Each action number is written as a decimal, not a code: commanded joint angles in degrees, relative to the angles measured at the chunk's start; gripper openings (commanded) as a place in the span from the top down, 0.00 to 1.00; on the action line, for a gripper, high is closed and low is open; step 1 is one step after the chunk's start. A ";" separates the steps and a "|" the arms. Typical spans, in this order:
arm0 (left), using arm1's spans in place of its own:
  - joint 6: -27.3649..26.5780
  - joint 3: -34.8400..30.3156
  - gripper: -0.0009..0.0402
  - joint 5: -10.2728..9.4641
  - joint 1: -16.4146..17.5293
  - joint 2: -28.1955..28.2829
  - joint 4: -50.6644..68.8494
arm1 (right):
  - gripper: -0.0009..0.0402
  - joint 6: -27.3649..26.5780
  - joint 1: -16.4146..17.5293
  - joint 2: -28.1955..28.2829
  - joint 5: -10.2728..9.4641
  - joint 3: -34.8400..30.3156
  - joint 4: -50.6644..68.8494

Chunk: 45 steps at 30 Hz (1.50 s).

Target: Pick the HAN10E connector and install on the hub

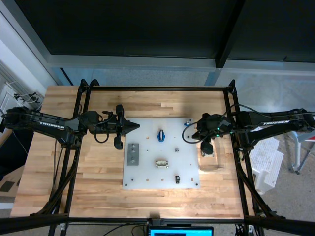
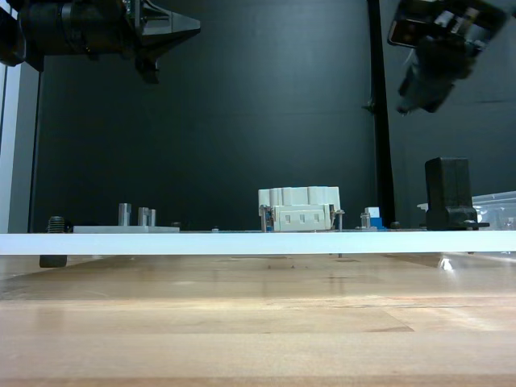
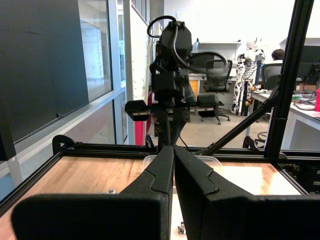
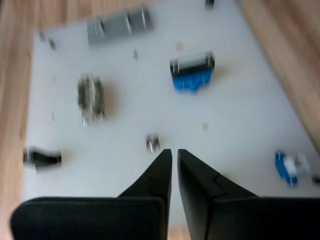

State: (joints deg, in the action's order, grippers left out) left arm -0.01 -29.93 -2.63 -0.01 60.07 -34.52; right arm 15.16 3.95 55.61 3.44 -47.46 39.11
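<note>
L pincer [image 1: 137,126] over white board [image 1: 147,173], R pincer [image 4: 174,151] beside it, wood table [image 1: 74,167]

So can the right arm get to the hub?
Probably yes. The right gripper hangs at the right edge of the board, nothing tall between it and the hub; the left gripper hovers by the left edge.

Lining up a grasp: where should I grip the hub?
On the hub, probably the long side walls, from straight above: metal tabs occupy both ends. Right gripper, shut, hangs beside the task board's right edge; left gripper, shut, over its left edge.
</note>
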 commanded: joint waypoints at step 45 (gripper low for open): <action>0.04 -0.02 0.98 0.00 0.00 0.02 0.00 | 0.44 0.50 8.87 15.78 0.24 -11.91 31.52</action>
State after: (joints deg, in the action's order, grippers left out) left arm 0.01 -29.93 -2.63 -0.01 60.07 -34.52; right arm 15.99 12.56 71.37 3.53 -59.46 70.72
